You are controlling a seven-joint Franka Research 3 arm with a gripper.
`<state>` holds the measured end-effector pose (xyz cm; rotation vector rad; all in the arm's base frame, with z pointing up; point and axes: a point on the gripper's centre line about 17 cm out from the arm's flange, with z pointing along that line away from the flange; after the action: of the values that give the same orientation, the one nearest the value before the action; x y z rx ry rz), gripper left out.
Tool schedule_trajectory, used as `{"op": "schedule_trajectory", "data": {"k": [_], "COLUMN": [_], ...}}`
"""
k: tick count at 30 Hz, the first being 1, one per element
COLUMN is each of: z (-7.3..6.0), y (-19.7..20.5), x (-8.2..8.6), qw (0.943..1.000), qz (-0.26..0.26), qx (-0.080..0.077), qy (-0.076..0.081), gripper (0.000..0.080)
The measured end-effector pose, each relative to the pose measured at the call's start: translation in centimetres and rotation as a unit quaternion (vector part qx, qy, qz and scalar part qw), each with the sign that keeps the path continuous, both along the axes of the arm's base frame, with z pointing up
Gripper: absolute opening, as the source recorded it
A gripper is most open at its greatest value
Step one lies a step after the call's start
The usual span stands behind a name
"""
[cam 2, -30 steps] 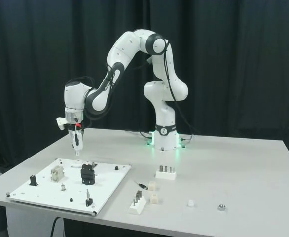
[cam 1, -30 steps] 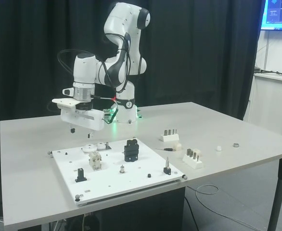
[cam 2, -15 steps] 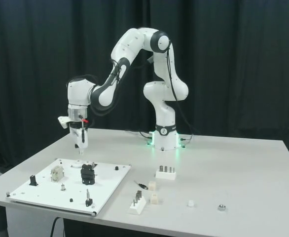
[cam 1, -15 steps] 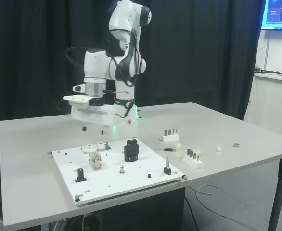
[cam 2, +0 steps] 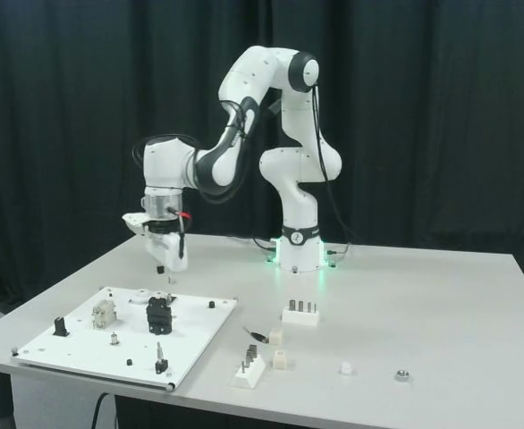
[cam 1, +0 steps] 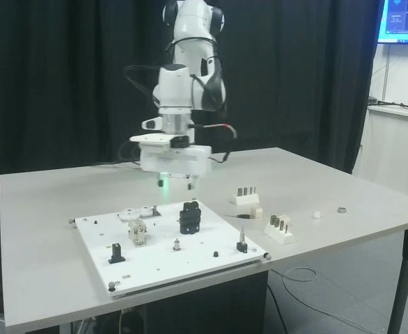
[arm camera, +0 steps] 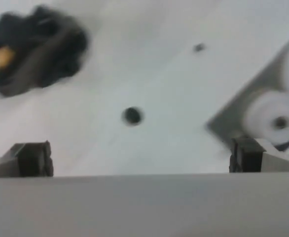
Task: Pick small gear.
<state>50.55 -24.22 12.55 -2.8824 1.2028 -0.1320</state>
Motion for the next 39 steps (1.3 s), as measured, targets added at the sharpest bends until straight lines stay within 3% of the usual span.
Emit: {"op": "schedule_trajectory", "data": {"k": [20,39], "z": [0.6,-0.6], "y": [11.8,22.8], "x": [5.1,8.0], "qw": [0.9999,0.9995], "qz": [0.005,-0.029], "qx": [0.005,0.005], "qy": [-0.014,-0.012], "gripper": [0.0800,0.0800]}}
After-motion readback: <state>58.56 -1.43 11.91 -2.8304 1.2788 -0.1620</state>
